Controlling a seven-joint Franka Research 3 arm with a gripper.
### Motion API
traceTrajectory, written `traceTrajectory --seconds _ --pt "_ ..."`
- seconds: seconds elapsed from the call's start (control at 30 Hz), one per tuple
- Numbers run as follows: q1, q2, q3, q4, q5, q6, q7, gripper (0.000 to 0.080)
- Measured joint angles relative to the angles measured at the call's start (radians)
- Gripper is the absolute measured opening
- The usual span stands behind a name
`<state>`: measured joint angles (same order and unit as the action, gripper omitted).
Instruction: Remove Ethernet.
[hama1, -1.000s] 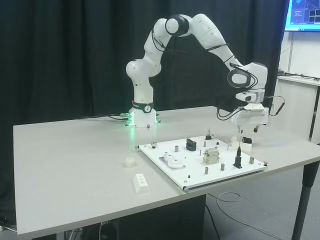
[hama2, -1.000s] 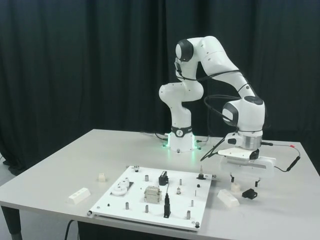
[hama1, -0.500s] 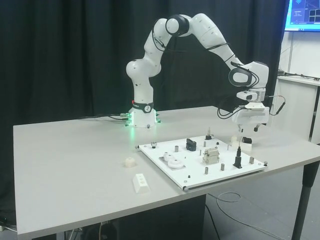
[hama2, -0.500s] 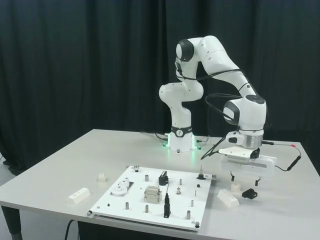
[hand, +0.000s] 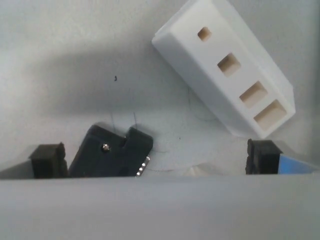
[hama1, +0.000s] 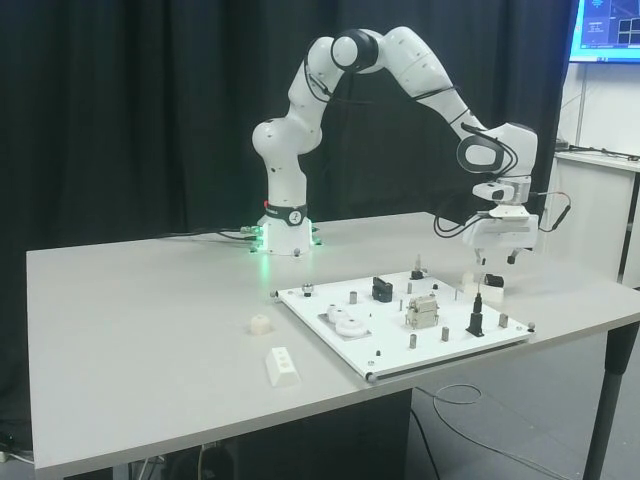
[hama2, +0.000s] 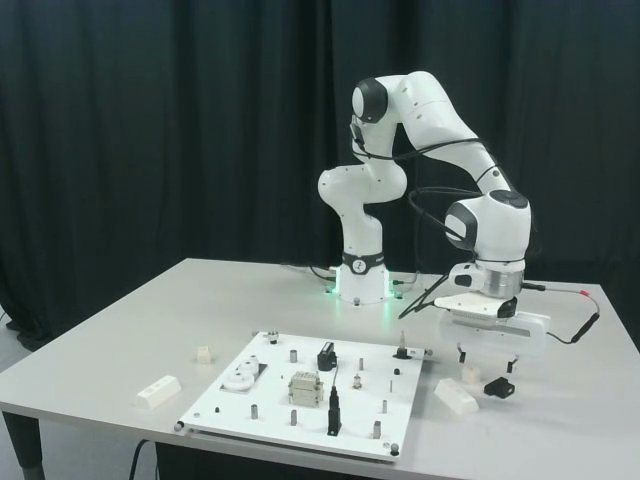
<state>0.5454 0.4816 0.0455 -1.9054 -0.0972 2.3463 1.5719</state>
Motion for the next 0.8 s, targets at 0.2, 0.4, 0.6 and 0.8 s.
traceTrajectory --seconds 0.2,0.4,0.6,0.8 --pt "0.003 0.000 -0.004 0.000 -0.009 0.000 0.000 0.0800" --pt "0.003 0.000 -0.006 0.000 -0.014 0.000 0.000 0.0800" --pt "0.003 0.000 -0.009 0.002 -0.014 0.000 0.000 0.0800" --pt "0.003 0.000 -0.012 0.005 -0.015 -0.002 0.000 0.0800"
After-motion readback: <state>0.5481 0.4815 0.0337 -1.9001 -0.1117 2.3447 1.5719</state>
